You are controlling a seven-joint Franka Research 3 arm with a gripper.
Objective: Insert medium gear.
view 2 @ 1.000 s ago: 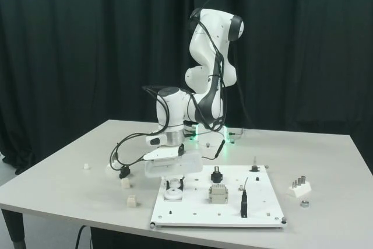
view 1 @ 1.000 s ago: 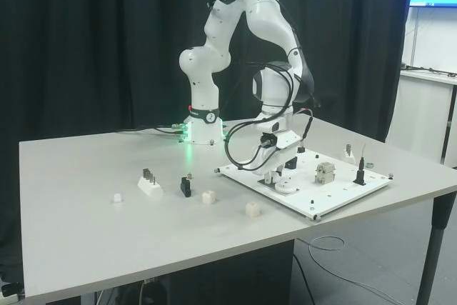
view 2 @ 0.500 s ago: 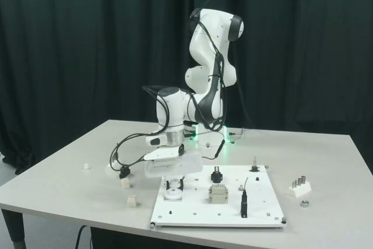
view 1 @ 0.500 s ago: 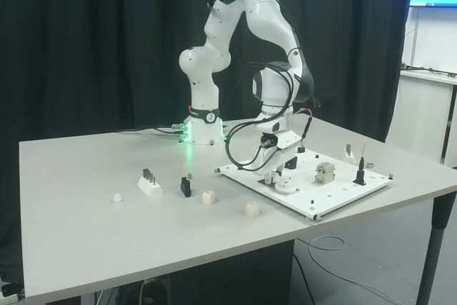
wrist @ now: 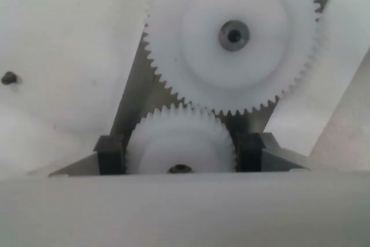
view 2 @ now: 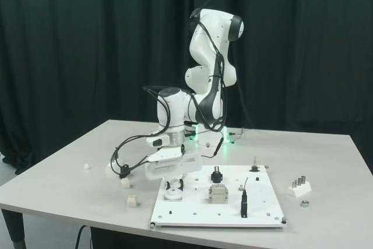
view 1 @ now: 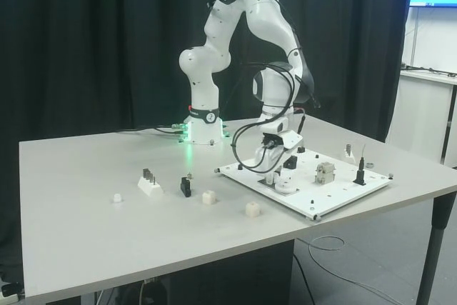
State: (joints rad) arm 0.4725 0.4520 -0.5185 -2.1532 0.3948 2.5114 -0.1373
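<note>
In the wrist view a small white medium gear [wrist: 180,146] sits between my two black fingertips [wrist: 110,155], which press against its sides. Its teeth mesh with those of the large white gear [wrist: 231,36] on the grey plate beside it. In the room views my gripper [view 1: 275,174] [view 2: 173,183] is low over the near left part of the white assembly board [view 1: 343,192] [view 2: 262,214], right beside the large gear [view 1: 287,186] [view 2: 172,193]. The hand hides the medium gear in both room views.
On the board stand a grey block [view 1: 325,173] [view 2: 218,194], a black upright part [view 1: 360,174] [view 2: 244,205] and a black round part [view 2: 217,174]. Off the board lie white cubes [view 1: 208,196] [view 1: 252,209], a peg holder [view 1: 149,182] and a black piece [view 1: 185,186].
The hand has turned about its wrist over the same spot on the board, and its cable loop has swung with it. The rest of the table is as before.
</note>
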